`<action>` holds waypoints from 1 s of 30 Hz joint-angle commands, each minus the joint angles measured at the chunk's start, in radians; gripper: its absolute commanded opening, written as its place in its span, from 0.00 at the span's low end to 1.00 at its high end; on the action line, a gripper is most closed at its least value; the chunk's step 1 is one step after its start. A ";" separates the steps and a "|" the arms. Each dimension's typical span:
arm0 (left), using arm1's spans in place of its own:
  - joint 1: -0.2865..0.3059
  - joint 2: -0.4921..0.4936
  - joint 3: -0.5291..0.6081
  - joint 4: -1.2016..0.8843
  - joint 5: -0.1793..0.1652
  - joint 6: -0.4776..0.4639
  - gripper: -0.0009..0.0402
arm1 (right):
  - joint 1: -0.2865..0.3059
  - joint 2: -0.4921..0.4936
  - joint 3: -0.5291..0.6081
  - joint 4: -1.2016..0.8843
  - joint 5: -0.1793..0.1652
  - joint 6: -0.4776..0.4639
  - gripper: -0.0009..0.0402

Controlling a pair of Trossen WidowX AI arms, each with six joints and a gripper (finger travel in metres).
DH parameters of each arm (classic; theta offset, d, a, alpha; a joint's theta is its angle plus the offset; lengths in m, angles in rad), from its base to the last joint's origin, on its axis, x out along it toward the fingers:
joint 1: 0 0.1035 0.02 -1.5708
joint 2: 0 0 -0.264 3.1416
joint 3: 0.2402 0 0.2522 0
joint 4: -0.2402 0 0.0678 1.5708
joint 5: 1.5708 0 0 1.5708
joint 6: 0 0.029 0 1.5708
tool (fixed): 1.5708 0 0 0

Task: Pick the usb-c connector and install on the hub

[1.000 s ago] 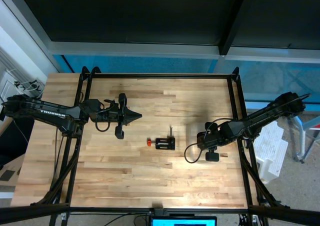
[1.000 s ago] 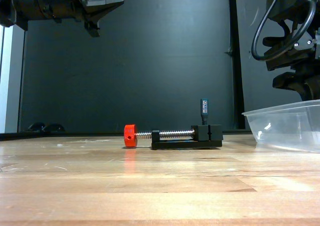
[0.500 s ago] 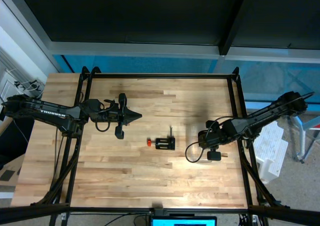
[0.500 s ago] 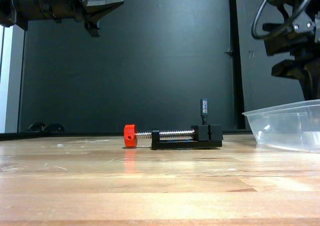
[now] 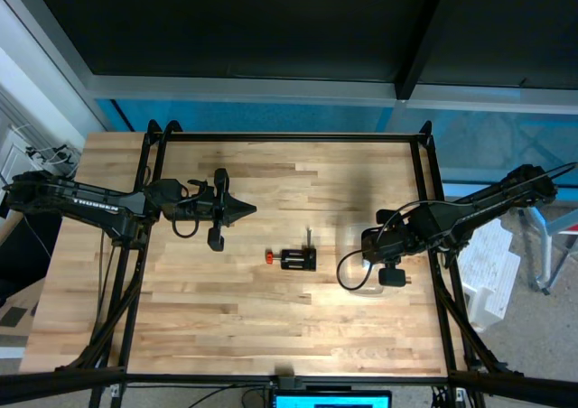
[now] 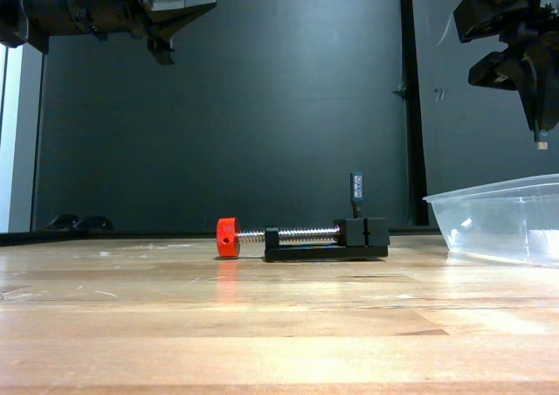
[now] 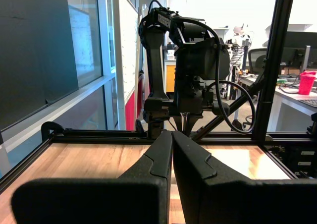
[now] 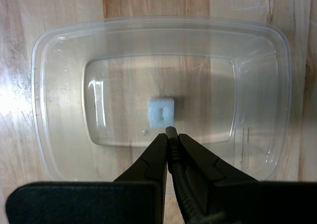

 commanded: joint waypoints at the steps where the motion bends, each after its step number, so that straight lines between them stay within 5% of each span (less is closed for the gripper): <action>1: 0.000 0.000 0.000 0.000 0.000 0.000 0.02 | 0.000 0.003 -0.005 0.002 0.001 0.001 0.02; 30: 0.000 0.000 0.000 0.000 0.000 0.000 0.02 | -0.117 0.439 0.417 0.016 0.000 -0.099 0.02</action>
